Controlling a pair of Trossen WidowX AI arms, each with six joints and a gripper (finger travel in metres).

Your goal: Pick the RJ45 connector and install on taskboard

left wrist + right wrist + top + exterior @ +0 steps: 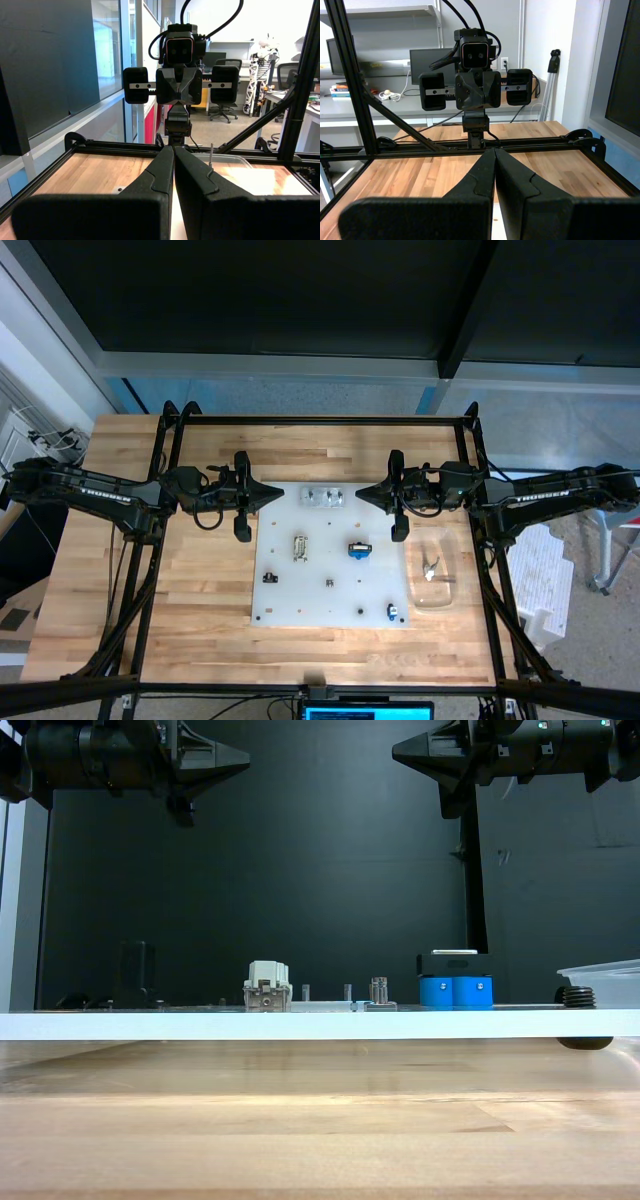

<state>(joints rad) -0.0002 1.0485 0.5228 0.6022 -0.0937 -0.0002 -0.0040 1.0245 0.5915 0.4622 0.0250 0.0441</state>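
The taskboard is a white square panel in the middle of the table, carrying small blue, black and silver fittings. The RJ45 connector lies as a tiny silvery piece inside the clear tray just right of the board. My left gripper hangs shut and empty high above the board's back left corner, tips pointing right. My right gripper hangs shut and empty above the board's back right, tips pointing left. The two face each other, each seeing the other arm head-on, with fingers and fingers pressed together.
On the board stand a silver block at the back, a beige connector housing, a blue socket pair and another blue fitting at the front right. A black frame surrounds the table.
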